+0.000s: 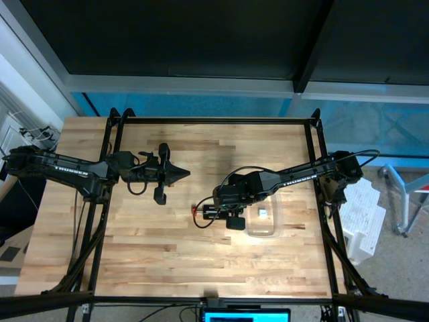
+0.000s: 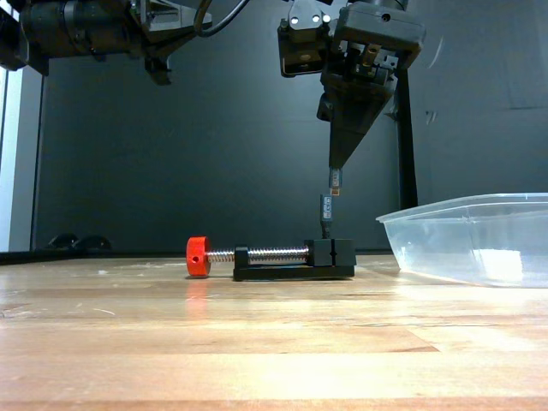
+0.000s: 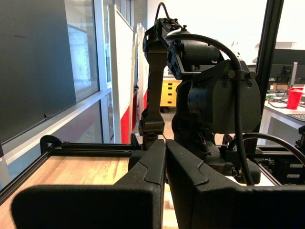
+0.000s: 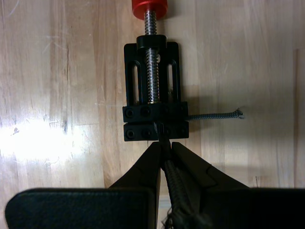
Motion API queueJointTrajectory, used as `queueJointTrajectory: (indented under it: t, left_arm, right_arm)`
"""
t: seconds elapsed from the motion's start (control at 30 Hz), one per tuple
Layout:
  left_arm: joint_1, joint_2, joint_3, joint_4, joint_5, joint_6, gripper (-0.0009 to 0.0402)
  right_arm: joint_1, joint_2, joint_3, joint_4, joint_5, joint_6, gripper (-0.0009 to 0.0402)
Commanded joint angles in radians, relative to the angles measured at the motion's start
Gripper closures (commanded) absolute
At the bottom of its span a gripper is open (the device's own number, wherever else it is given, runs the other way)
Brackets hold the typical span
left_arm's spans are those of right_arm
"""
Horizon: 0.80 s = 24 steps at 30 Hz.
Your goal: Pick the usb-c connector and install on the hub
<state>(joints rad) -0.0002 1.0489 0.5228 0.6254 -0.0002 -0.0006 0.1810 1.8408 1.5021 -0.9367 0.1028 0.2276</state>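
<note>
On a pale wooden plank table (image 1: 167, 268), the right gripper (image 2: 336, 164) is pointing straight down from its black, wedge-shaped fingers, which are pinching tightly on the usb-c connector (image 2: 335, 181), a small metallic plug with a braided cord running up between them. The connector is hanging clear of the table, just above and slightly right of a slim dark upright part (image 2: 325, 212) that is standing clamped in a small black vise (image 2: 295, 272); whether the two are touching cannot be told. The vise is showing a silver threaded screw (image 2: 274, 254) and a round red knob (image 2: 198, 256) at its left end, and a frayed braided cord (image 4: 214, 115) is trailing from its blocks. A clear, smooth plastic tub (image 2: 479, 240) is sitting just to the right. The left gripper (image 1: 181, 174) is hovering well apart over the table's left half, its flat black fingers (image 3: 152, 164) pressing together on nothing.
</note>
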Motion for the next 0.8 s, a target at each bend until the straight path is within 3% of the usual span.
queueJointTrajectory:
  t: [0.03,0.33,0.8]
  left_arm:
    - [0.000,0.000,0.000,0.000,0.000,0.000,0.0393]
    - [0.000,0.000,0.000,0.000,0.000,0.000,0.0393]
    - [0.000,0.000,0.000,0.000,0.000,0.000,0.0393]
  right_arm:
    - [0.000,-0.006,0.017,-0.010,0.001,0.000,0.0393]
    - [0.000,0.001,0.085,-0.056,0.001,-0.001,0.0393]
    - [0.000,0.017,0.084,-0.046,0.002,-0.032,0.0393]
